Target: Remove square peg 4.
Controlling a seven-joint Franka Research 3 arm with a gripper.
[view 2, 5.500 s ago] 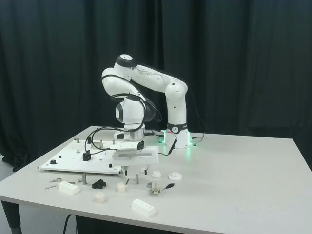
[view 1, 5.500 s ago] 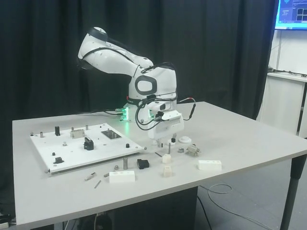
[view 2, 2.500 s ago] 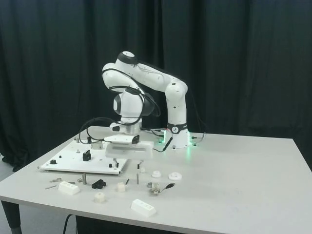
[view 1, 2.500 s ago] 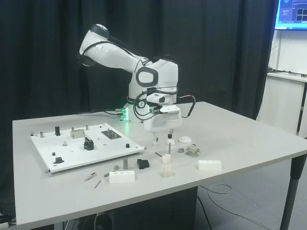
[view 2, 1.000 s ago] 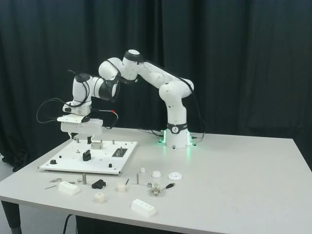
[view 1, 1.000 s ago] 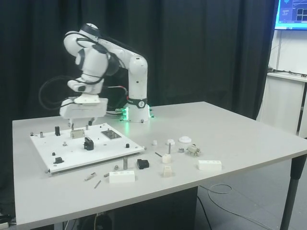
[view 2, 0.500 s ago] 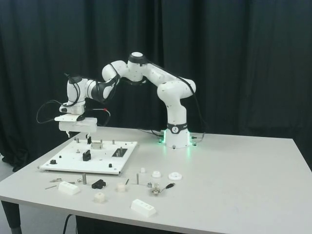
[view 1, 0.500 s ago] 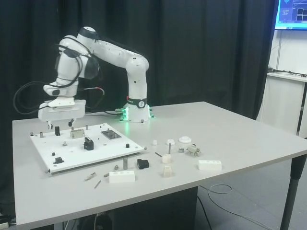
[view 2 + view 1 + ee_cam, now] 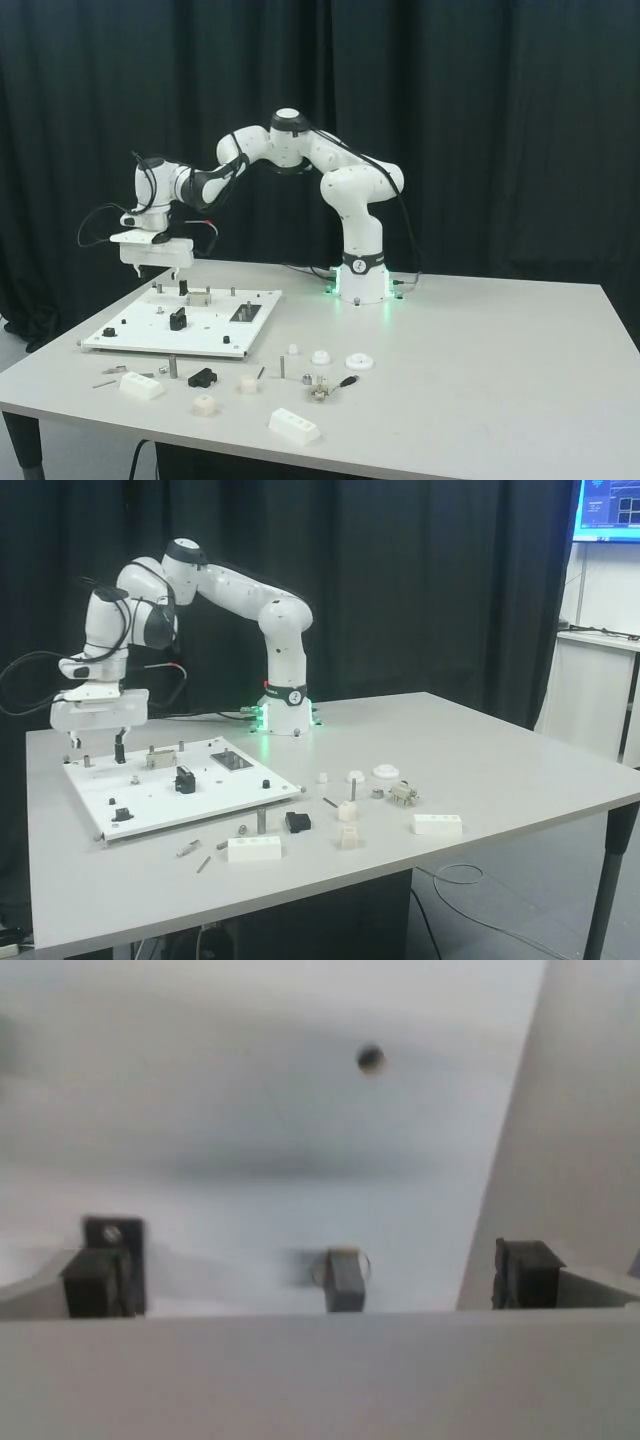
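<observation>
The white Franka arm (image 9: 225, 585) reaches out from its green-lit base (image 9: 285, 718) to the far corner of the white assembly board (image 9: 230, 792) on the grey desk (image 9: 500, 770), its claw (image 9: 96, 742) hanging just above the board with both fingers spread wide and gripping nothing. In the wrist view the two black fingertips (image 9: 100, 1280) stand well apart, and a small grey square peg (image 9: 343, 1278) stands upright on the board between them, touched by neither (whether this is peg 4 cannot be read from the pictures). From the first room view, a black upright post (image 9: 119, 750) stands on the board just beside the claw, with a grey block (image 9: 157, 759) and a black fixture (image 9: 185, 779) nearer the board's middle, beside a dark square recess (image 9: 232, 762). Loose parts lie on the desk in front of the board: two white rectangular blocks (image 9: 254, 849), a black clip (image 9: 297, 821), small white cubes (image 9: 347, 837) and a white disc (image 9: 386, 771).
</observation>
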